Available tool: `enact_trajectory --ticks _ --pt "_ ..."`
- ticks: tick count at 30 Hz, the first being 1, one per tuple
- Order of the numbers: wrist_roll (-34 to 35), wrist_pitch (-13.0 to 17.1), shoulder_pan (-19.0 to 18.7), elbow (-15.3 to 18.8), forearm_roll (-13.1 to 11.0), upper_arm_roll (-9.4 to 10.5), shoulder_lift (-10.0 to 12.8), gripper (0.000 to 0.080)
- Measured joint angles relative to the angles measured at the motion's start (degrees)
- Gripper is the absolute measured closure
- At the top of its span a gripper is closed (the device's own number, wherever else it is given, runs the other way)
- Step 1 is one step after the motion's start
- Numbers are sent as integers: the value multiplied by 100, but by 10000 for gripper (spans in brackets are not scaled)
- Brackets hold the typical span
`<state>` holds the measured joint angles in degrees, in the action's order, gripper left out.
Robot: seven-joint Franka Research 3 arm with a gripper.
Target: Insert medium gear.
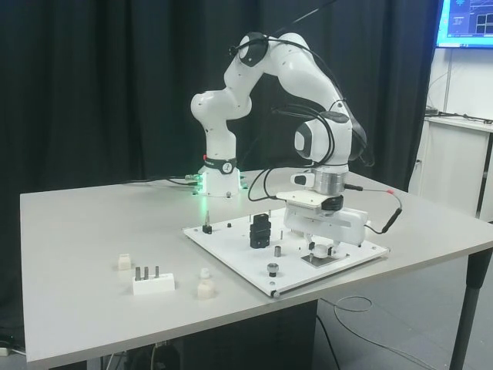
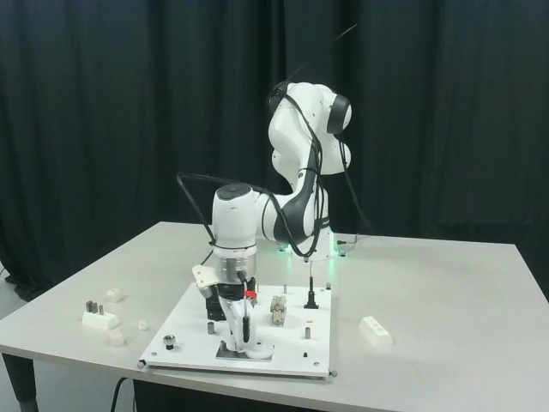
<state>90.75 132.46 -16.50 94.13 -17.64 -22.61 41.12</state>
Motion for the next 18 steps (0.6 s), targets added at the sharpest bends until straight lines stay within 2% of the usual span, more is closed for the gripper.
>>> enact_trajectory --ticks 9,18 --pt "268 1 2 -1 0 3 2 406" --pt "936 4 3 -4 0 5 6 406"
